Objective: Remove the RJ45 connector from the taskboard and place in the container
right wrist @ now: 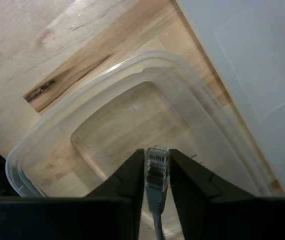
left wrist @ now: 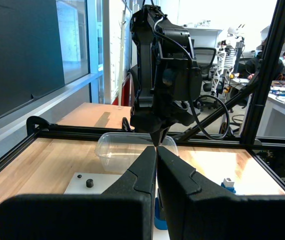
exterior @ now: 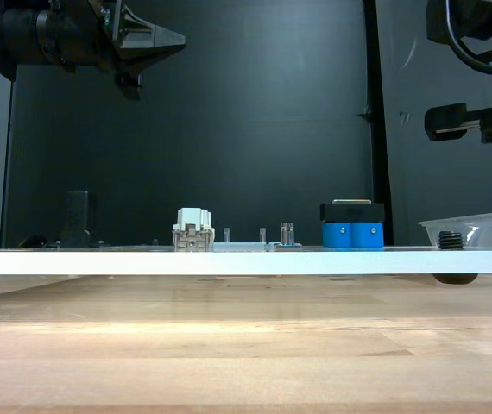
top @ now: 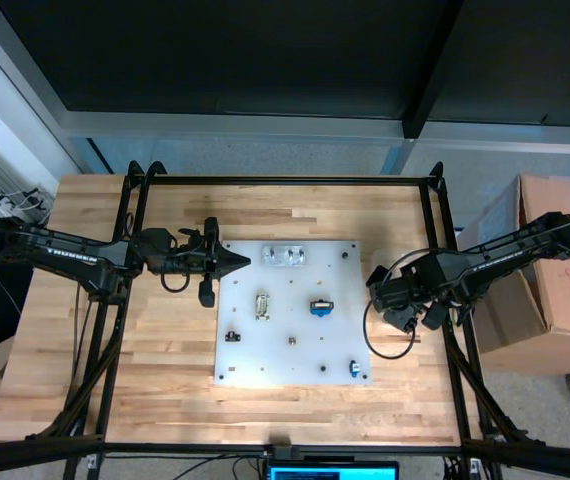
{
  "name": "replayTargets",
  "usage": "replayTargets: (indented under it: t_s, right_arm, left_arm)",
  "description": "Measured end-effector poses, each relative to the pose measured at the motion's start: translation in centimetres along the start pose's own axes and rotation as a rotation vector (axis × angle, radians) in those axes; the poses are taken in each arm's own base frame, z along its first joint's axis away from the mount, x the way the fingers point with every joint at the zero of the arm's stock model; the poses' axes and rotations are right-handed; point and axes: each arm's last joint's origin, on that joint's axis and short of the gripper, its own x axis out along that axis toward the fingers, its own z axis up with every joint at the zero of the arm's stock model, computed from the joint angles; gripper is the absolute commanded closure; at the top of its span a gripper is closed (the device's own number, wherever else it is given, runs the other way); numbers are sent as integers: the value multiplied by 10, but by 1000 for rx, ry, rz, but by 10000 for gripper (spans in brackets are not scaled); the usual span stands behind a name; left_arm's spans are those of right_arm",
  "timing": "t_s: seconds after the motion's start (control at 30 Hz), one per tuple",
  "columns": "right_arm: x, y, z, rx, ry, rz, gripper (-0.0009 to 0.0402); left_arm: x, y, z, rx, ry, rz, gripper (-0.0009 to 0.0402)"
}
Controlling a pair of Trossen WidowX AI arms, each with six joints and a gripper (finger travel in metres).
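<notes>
— Across the middle of the high view, what do you have?

— I've got the wooden bench filling it, with a black frame round it and the white taskboard dead centre. A cardboard box sits at the far right, and a dark wall runs along the top.

— And the container?

— The container is clear plastic, at the right edge of the low view, just beside the board.

— Arms?

— My left gripper hangs high over the board's upper left edge, its fingers pressed together on nothing. My right gripper is over the container, fingers clamped on the RJ45 connector. The plug points down into it; how far above its floor, I can't tell.

— So how far along?

— I'd say the pull is done, since the connector is out of the board. What's left is letting go so it drops in.
</notes>
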Motion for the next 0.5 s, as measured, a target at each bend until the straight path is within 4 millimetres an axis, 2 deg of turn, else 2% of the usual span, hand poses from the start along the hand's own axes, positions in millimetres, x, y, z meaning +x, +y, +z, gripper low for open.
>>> replayTargets:
  t_s: [0.23, 0.33, 0.5]
  right_arm:
    - [-1, -1, -1, 13, 12, -32, 221]
    - [-2, -1, -1, 38, 7, -40, 220]
    - [-7, -9, 0, 209, -45, -97, 244]
  left_arm:
    - [0, 0, 0, 0, 0, 0, 393]
    - [0, 0, 0, 0, 0, 0, 393]
    - [0, 0, 0, 0, 0, 0, 393]
